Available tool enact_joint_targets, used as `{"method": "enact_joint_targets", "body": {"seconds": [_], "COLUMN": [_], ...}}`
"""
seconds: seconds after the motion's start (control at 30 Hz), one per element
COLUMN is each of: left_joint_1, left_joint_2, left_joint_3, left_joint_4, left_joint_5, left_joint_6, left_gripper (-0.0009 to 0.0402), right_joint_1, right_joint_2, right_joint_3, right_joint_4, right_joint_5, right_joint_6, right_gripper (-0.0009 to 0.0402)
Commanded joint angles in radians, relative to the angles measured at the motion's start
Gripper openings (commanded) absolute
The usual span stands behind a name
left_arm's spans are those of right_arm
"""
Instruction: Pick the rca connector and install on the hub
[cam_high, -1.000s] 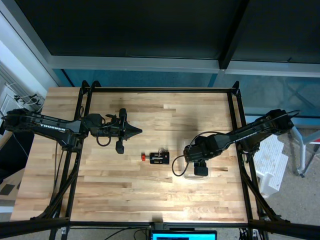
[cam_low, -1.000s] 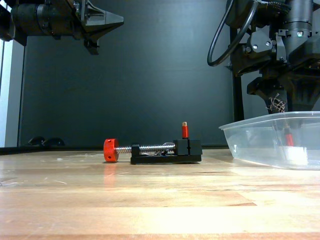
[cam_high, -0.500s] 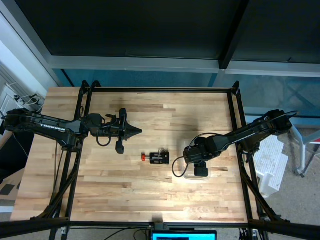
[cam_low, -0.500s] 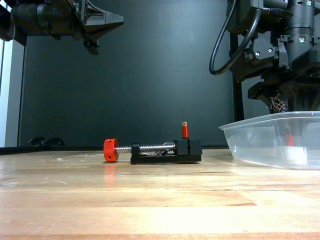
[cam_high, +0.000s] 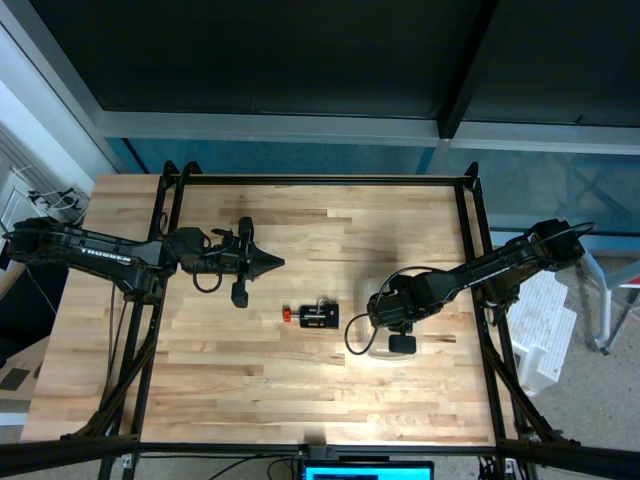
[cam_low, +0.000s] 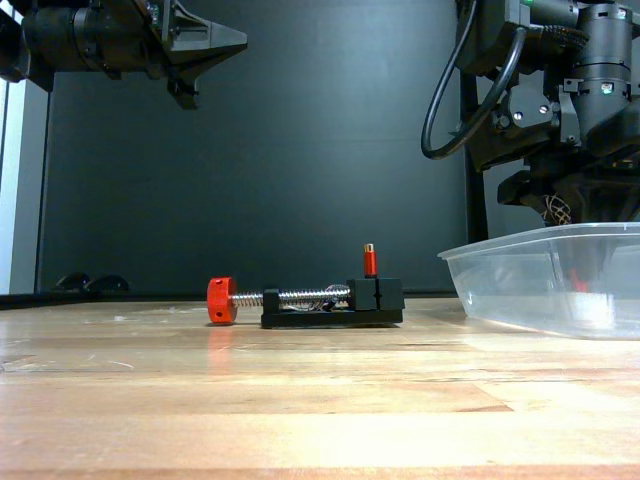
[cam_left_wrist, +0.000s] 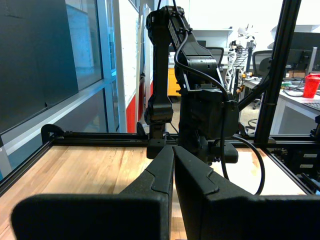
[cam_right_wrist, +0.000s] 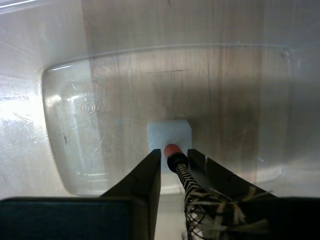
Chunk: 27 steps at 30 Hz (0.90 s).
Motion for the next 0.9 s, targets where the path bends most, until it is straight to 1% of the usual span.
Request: {"method": "enact_joint_targets", "body": {"seconds": [0.03, 0.23, 0.33, 0.9], "left_joint_1": [0.000, 0.000, 0.000, 0.000], "left_joint_2": [0.000, 0.000, 0.000, 0.000], "left_joint_3": [0.000, 0.000, 0.000, 0.000], "left_joint_4": [0.000, 0.000, 0.000, 0.000], "left_joint_5": [0.000, 0.000, 0.000, 0.000], "left_joint_6": [0.000, 0.000, 0.000, 0.000], "left_gripper": [0.0000, 0.0000, 0.0000, 0.0000], "right_joint_1": [0.000, -0.001, -0.001, 0.000], "right_joint_2": [-0.001, -0.001, -0.001, -0.019], "right_joint_3": [0.000, 0.000, 0.000, 0.000], "right_joint_4": [0.000, -0.001, -0.002, -0.003], "right_joint_5": [0.000, 0.000, 0.000, 0.000], "right_joint_6": [0.000, 0.000, 0.000, 0.000], "right_gripper": [0.0036, -0.0002, 0.0004, 0.0004]}}
